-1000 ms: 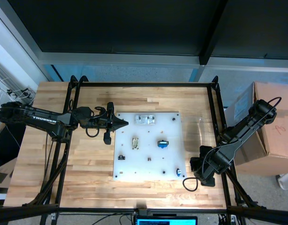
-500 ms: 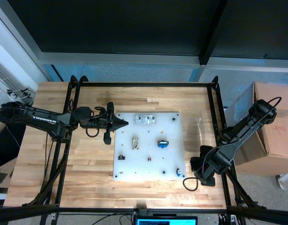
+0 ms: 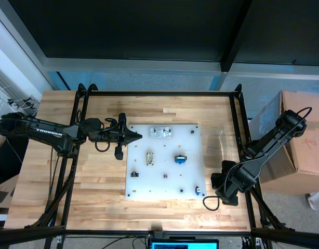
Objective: Unfasten the M12 nut and place it in the container
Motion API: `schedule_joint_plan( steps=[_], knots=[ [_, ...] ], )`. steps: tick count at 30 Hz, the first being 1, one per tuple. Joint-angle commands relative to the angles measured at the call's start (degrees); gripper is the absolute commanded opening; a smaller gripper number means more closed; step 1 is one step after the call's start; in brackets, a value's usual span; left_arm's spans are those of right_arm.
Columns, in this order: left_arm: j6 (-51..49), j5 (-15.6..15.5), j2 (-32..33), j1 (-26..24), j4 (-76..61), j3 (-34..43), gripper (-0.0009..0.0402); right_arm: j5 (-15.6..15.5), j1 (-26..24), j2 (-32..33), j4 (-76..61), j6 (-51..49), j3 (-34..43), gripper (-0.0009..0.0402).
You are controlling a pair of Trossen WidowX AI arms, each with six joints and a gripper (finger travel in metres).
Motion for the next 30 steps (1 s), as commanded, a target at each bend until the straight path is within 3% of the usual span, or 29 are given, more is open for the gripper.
schedule_joint_plan(
  steps=[1,10,30],
  knots=[
    [0.0,0.02,0.0,0.0,0.0,0.0,0.0,1.42,0.11,0.0,0.76,1.01,-1.81,0.024],
    [0.0,0.02,0.0,0.0,0.0,0.0,0.0,1.44,0.24,0.0,6.78,1.49,-7.43,0.0264],
    [0.0,0.02,0.0,0.0,0.0,0.0,0.0,1.66,0.48,2.71,14.21,0.79,-12.31,0.0261]
  ],
)
